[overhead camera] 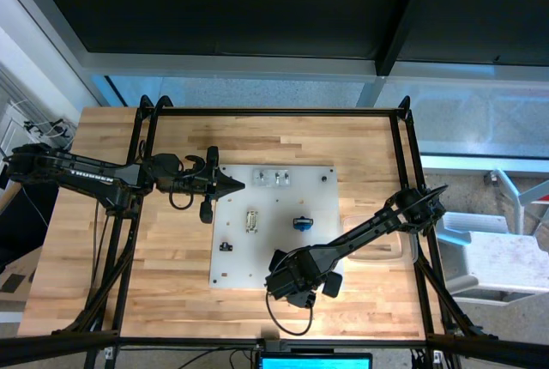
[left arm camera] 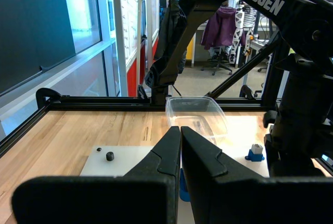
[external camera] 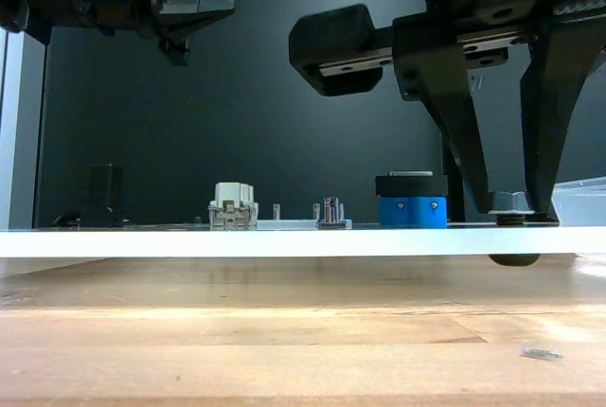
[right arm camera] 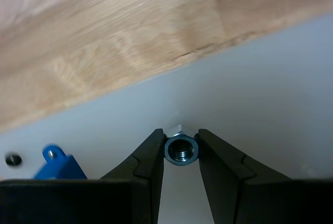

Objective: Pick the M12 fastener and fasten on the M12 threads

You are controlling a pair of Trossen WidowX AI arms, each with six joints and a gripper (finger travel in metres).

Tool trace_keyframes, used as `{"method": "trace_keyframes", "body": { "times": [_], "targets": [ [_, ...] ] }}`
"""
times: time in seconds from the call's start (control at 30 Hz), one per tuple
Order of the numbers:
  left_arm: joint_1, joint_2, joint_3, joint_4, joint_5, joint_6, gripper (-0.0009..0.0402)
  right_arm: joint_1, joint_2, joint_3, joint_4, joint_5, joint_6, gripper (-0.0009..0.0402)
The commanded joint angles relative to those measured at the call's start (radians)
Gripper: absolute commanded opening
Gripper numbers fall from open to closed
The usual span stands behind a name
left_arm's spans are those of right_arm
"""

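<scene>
Surface: wooden table [overhead camera: 171, 257] carrying a white board [overhead camera: 257, 259].
M12 nut [right arm camera: 180, 149]: low over the board's near right edge; whether it is on its stud, I cannot tell.
Right gripper [right arm camera: 180, 139]: pinching the nut from both sides.
Blue fitting [external camera: 412, 210]: near the nut, on the board.
Left gripper [overhead camera: 236, 187]: raised by the board's far left edge, fingers pressed together.

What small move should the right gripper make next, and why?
Probably turn the right gripper clockwise with light downward pressure: the M12 nut it pinches seems to sit atop the stud, not run down. Left gripper hangs shut over the far left of the board.
</scene>
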Motion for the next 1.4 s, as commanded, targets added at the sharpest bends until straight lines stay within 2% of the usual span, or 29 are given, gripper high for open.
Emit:
{"method": "trace_keyframes", "body": {
  "times": [0.03,0.27,0.53,0.8,1.0,1.2,1.4],
  "targets": [
    [0.0,0.0,0.0,0.0,0.0,0.0,0.0,0.0,0.001,0.0,-0.003,0.002,0.141,0.0027],
    [0.0,0.0,0.0,0.0,0.0,0.0,0.0,-0.003,0.0,0.0,-0.008,0.002,0.464,0.0027],
    [0.0,0.0,0.0,0.0,0.0,0.0,0.0,-0.004,0.0,0.0,-0.008,0.002,0.967,0.0028],
    [0.0,0.0,0.0,0.0,0.0,0.0,0.0,-0.005,0.0,0.0,-0.008,0.002,1.383,0.0027],
    [0.0,0.0,0.0,0.0,0.0,0.0,0.0,-0.005,0.0,0.0,-0.007,0.002,1.669,0.0028],
    [0.0,0.0,0.0,0.0,0.0,0.0,0.0,-0.005,0.0,0.0,-0.006,0.003,1.899,0.0028],
    [0.0,0.0,0.0,0.0,0.0,0.0,0.0,-0.005,0.0,0.0,-0.001,0.013,2.273,0.0028]
  ]
}}
